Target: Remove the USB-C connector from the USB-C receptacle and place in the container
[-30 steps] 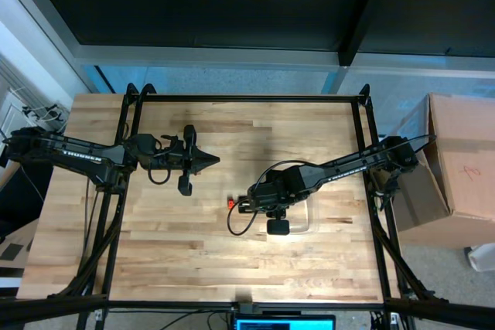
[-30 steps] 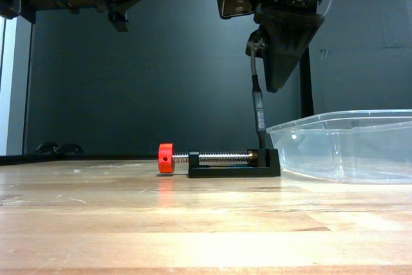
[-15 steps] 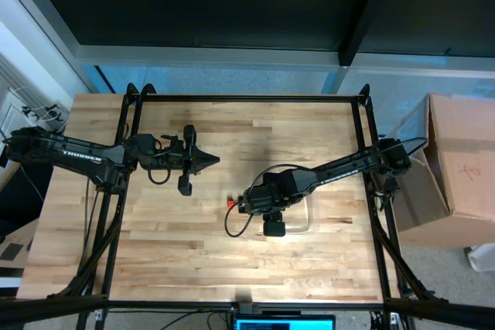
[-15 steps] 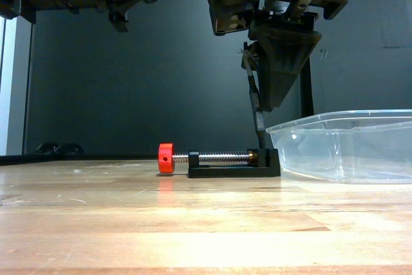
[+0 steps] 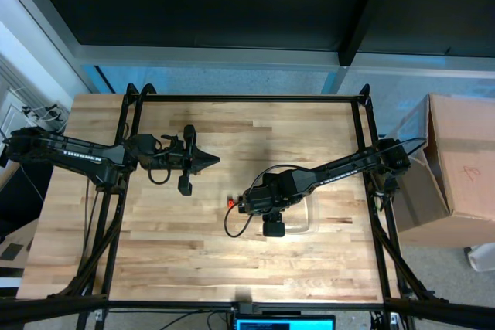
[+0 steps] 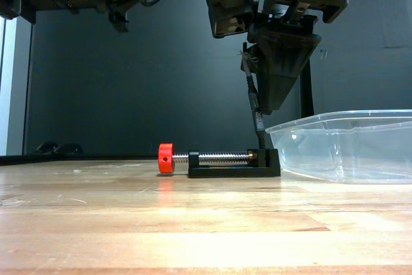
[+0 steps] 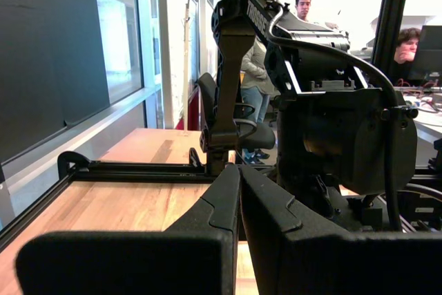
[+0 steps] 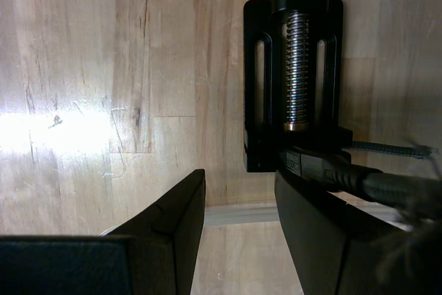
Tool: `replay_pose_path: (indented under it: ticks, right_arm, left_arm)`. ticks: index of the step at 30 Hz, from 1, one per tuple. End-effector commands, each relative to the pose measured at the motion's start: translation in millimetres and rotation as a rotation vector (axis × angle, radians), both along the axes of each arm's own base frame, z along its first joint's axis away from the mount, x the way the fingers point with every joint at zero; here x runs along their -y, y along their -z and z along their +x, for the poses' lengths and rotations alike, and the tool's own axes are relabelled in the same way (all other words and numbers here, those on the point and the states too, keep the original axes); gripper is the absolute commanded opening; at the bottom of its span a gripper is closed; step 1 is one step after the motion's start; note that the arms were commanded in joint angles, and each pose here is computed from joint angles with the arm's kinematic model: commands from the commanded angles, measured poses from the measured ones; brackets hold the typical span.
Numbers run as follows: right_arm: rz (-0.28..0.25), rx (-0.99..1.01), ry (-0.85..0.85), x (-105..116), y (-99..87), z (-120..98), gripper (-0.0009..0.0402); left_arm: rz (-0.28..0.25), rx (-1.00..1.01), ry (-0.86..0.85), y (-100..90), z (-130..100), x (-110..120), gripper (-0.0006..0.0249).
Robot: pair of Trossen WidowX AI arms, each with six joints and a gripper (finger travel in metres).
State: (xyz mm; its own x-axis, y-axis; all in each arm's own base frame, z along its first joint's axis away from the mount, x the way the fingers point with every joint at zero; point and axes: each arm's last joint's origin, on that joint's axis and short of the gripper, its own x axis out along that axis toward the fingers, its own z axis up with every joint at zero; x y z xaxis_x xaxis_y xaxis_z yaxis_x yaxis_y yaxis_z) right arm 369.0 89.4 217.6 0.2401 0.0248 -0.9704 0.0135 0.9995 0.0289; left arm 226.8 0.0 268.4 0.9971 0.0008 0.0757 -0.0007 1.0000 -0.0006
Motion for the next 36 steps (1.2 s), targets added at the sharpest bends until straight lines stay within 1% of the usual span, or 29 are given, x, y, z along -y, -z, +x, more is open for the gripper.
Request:
replay_pose_path:
  ticks: [1,7,11,13,22,25,30,36]
  right_arm:
    - [-0.002,-0.001,0.0,0.1,-0.1,-0.1,0.0139]
    - [-0.002,-0.003,0.0,0.3,-1.4,-1.2,0.0139]
    - [-0.011,0.0,0.003,1.7,-8.5,-5.4,0.0139]
    - [-0.028,0.001,0.007,3.2,-14.9,-9.7,0.0139]
    - [-0.026,0.029,0.005,9.5,-51.6,-34.2,0.0139]
    - [-0.059,0.043,0.029,17.3,-61.0,-40.1,0.0139]
    - [-0.065,0.042,0.064,30.9,-67.7,-43.9,0.0139]
    - [-0.063,0.051,0.065,32.3,-69.8,-44.6,0.0139]
  left_arm:
    - [0.0,0.001,0.0,-0.2,0.0,0.0,0.0]
    - [0.0,0.0,0.0,-0.1,0.1,0.0,0.0]
    - [0.0,0.0,0.0,-0.1,0.1,0.0,0.0]
    - [0.0,0.001,0.0,-0.2,0.0,-0.1,0.0]
    - [0.0,0.0,0.0,-0.1,0.1,0.0,0.0]
    - [0.0,0.0,0.0,-0.1,0.1,0.0,0.0]
    - [0.0,0.001,0.0,-0.2,0.0,0.0,0.0]
    - [0.0,0.001,0.0,-0.2,0.0,-0.1,0.0]
